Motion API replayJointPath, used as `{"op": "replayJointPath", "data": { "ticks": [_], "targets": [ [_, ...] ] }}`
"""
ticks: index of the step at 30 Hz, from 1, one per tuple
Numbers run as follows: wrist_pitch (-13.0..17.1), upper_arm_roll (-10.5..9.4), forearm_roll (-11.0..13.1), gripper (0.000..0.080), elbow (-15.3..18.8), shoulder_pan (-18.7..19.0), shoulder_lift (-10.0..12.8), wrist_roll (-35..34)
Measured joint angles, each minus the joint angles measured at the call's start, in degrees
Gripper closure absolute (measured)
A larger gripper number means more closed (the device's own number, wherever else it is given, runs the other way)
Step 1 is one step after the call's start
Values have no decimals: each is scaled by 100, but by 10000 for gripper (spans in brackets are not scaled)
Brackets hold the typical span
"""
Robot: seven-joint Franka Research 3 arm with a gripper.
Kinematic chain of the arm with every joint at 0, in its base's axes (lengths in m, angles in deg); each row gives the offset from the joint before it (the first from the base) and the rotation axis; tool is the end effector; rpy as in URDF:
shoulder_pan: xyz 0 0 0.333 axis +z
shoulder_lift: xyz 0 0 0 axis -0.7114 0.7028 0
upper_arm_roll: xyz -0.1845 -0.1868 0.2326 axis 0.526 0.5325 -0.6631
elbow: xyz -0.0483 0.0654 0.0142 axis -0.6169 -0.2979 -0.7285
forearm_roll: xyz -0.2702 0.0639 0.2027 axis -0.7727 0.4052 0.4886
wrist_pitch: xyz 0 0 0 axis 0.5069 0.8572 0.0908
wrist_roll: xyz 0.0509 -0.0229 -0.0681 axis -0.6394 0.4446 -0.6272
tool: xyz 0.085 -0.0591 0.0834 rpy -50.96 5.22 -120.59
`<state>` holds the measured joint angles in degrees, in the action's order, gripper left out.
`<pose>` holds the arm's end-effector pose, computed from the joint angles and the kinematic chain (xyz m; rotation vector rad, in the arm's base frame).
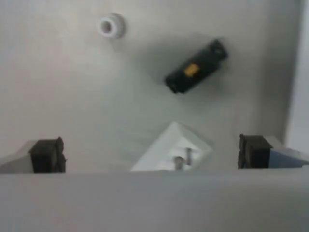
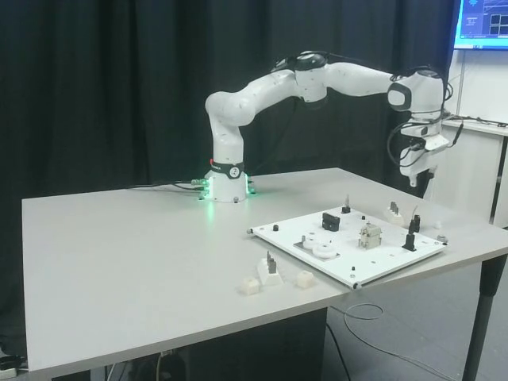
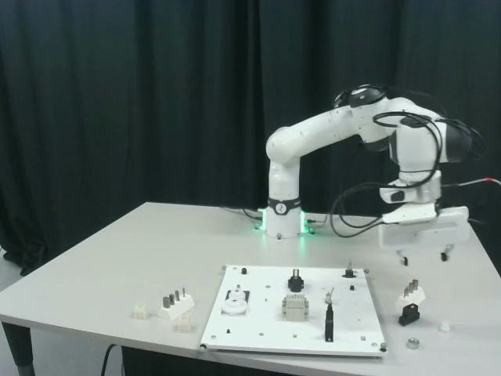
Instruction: Pick small gear.
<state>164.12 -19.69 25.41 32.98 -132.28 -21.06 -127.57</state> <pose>0.4784 0.4520 0.3029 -2.9024 0.9107 0.0850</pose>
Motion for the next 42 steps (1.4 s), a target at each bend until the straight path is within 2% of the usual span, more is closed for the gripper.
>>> {"op": "replayJointPath", "data": {
  "ticks": [15,29,42],
  "targets": [
    [686,-668,-198,3,-467,-164,-89,-187],
    [1303,-1316,-271,3,-969,-632,-106,-228],
    [1539,-1729,-605,3,-1347,-967,-138,-259]
  ]
}}
